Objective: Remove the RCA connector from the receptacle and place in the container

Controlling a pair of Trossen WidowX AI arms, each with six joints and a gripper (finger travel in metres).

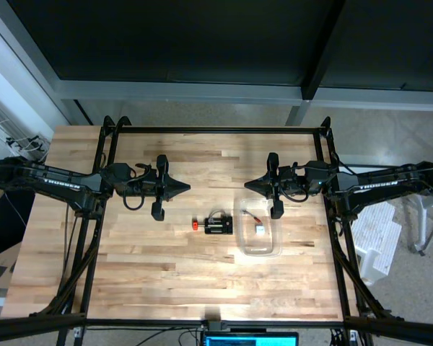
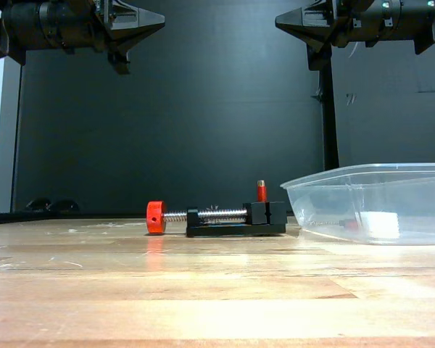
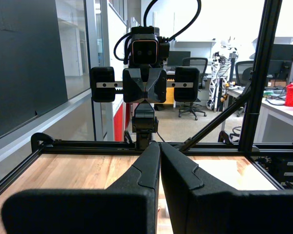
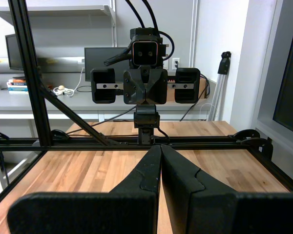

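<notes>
Both closed, left end effector [image 1: 187, 187] and right end effector [image 1: 247, 185] hang above the wooden table [image 1: 166, 277].

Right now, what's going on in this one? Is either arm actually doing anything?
Nothing is being handled. The left gripper and the right gripper both hang high over the table, shut and empty, pointing at each other. Below them the receptacle sits on the wood with the RCA connector standing upright in it, so the pull is not yet done. The container beside it holds a small white piece and a thin red item.
</notes>
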